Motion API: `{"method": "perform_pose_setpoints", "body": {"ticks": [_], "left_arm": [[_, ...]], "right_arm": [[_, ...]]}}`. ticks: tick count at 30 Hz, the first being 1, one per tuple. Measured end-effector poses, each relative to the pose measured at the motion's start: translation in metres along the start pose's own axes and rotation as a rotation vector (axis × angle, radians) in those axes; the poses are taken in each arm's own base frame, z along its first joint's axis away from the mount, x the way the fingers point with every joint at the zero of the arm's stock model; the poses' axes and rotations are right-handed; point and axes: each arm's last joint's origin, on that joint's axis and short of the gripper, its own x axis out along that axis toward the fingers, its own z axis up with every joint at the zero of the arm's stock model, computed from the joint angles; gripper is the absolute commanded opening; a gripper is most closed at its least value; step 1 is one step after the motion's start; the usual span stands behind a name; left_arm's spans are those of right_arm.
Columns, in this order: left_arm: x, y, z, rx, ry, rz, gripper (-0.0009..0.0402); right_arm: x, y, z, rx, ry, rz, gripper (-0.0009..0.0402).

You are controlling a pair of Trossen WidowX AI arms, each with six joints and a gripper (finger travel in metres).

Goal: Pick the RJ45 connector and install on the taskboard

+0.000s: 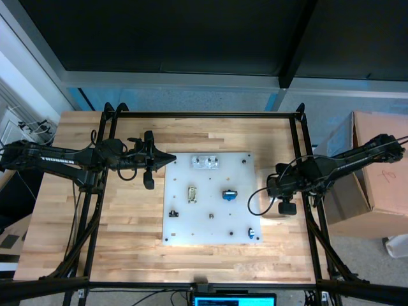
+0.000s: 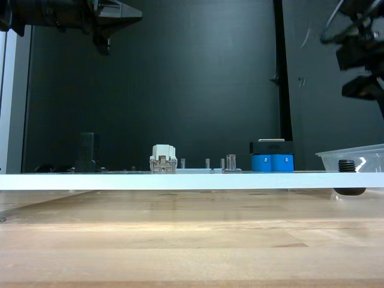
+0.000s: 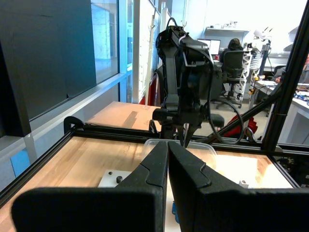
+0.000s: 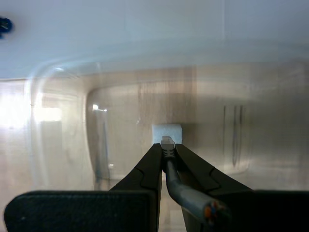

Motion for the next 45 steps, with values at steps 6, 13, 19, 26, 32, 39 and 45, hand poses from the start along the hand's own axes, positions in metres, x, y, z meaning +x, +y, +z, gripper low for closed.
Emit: {"method": "perform_pose_setpoints", "body": {"ticks": [6,13,19,26,32,39,45], "left_arm": [[0.000,0.000,0.000,0.000,0.000,0.000,0.0000],[0.000,0.000,0.000,0.000,0.000,0.000,0.0000],[0.000,0.000,0.000,0.000,0.000,0.000,0.0000],[0.000,0.000,0.000,0.000,0.000,0.000,0.0000],[0.000,0.000,0.000,0.000,0.000,0.000,0.0000],[0.000,0.000,0.000,0.000,0.000,0.000,0.0000],[0.000,0.000,0.000,0.000,0.000,0.000,0.0000]], "right_arm": [[-0.018,0.003,0.010,-0.006,-0.051,0.019,0.0000],[-0.024,0.018,0.021,0.025,-0.038,0.030,0.0000],[-0.025,0.043,0.038,-0.007,-0.031,0.034,0.0000],[-0.017,0.080,0.054,-0.047,-0.019,0.037,0.0000],[-0.013,0.107,0.067,-0.052,-0.036,0.034,0.0000],[-0.009,0.127,0.077,-0.053,-0.033,0.033,0.0000],[-0.002,0.136,0.081,-0.047,-0.036,0.038,0.0000]]}}
